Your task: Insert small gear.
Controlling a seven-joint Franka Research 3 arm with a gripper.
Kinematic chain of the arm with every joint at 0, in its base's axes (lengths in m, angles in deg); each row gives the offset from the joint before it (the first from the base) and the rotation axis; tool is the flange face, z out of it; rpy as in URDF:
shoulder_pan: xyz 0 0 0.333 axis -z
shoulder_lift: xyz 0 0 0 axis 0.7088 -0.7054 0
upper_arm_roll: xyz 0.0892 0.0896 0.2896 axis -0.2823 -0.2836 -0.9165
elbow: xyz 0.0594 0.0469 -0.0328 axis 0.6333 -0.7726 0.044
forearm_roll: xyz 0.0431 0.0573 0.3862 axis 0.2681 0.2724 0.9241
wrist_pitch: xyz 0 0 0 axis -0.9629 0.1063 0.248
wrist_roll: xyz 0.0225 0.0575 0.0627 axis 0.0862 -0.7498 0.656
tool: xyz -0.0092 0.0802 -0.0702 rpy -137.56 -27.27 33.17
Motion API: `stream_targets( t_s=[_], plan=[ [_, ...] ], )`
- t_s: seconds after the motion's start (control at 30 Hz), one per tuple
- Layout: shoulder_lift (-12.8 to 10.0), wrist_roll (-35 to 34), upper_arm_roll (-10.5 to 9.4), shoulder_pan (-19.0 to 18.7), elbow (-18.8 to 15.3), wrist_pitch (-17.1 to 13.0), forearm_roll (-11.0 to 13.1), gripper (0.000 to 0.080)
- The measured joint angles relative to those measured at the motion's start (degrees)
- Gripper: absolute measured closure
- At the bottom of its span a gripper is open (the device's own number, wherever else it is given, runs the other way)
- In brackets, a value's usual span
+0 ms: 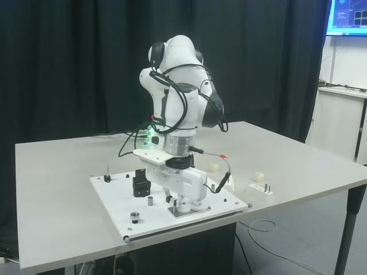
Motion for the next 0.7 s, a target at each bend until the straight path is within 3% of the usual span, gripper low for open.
stream_targets(
  t_s=[0.7],
  plan=[
    [-0.1, 1.4, 0.10, -0.5, 0.1, 0.8, 0.0, 0.0608]
  ],
)
